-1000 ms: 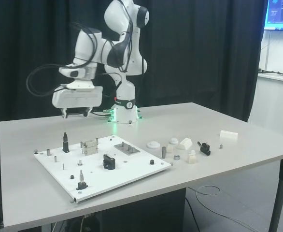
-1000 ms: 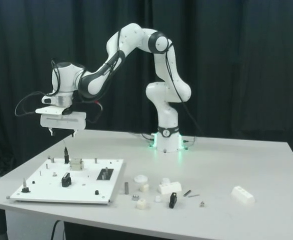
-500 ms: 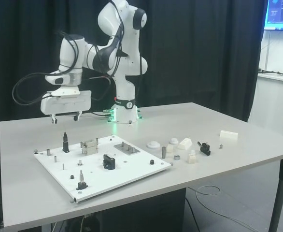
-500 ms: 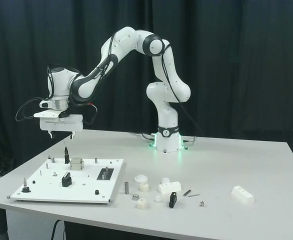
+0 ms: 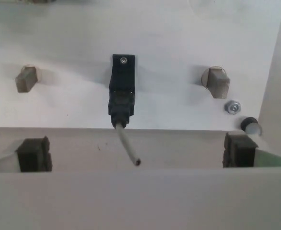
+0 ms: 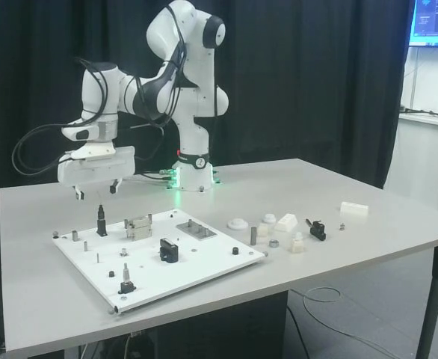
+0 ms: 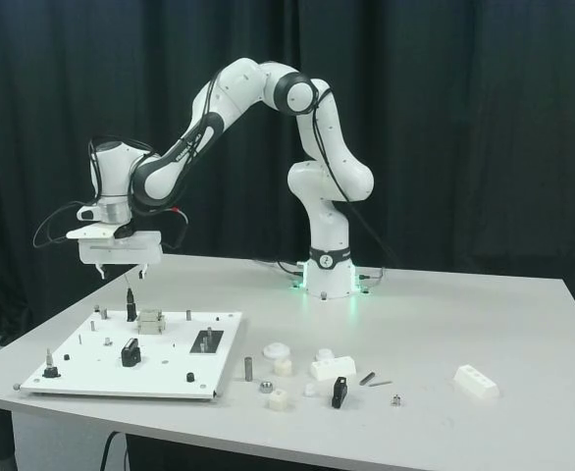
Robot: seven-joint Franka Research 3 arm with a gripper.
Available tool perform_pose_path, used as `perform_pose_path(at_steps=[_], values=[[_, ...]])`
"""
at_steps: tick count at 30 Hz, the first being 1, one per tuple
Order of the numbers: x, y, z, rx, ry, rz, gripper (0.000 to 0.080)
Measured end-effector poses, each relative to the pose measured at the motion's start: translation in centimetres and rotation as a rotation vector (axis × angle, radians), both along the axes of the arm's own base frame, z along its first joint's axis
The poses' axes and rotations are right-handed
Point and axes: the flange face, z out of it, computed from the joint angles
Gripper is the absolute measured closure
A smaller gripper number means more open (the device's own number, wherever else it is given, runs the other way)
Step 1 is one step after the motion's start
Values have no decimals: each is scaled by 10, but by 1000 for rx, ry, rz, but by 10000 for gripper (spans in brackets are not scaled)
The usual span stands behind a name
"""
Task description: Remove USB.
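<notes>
A black USB plug point(image 6: 100, 222) point(image 7: 130, 306) stands upright in its socket at the far left corner of the white board point(image 6: 193, 262) point(image 7: 86, 378). A short grey cable stub point(image 5: 126, 146) sticks out of its top. My gripper point(image 6: 97, 190) point(image 7: 122, 271) hangs a little above the plug, open wide. In the wrist view the USB plug point(image 5: 122, 93) sits between the two black fingertips point(image 5: 33, 154), slightly nearer one than the other, and the gripper point(image 5: 136, 152) holds nothing.
On the board stand a grey metal block point(image 6: 138, 226), a black clamp point(image 6: 168, 250), a peg on a black base point(image 6: 126, 283) and small pegs point(image 5: 26, 78). Loose white parts point(image 6: 285, 222) and a black piece point(image 6: 317, 229) lie on the grey table point(image 6: 368, 239) to the right.
The arm has swung left and come down, bringing the open gripper from right of the board's far corner to above the USB plug.
</notes>
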Motion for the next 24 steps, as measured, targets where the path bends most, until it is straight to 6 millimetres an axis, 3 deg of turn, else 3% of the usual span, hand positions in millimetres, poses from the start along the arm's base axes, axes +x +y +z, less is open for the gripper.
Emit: perform_pose_path(at_steps=[21,22,24], values=[[-3,-4,-10,23,-13,9,3],[-3,-4,-10,24,-16,7,296],[-3,-4,-9,25,-20,4,296]])
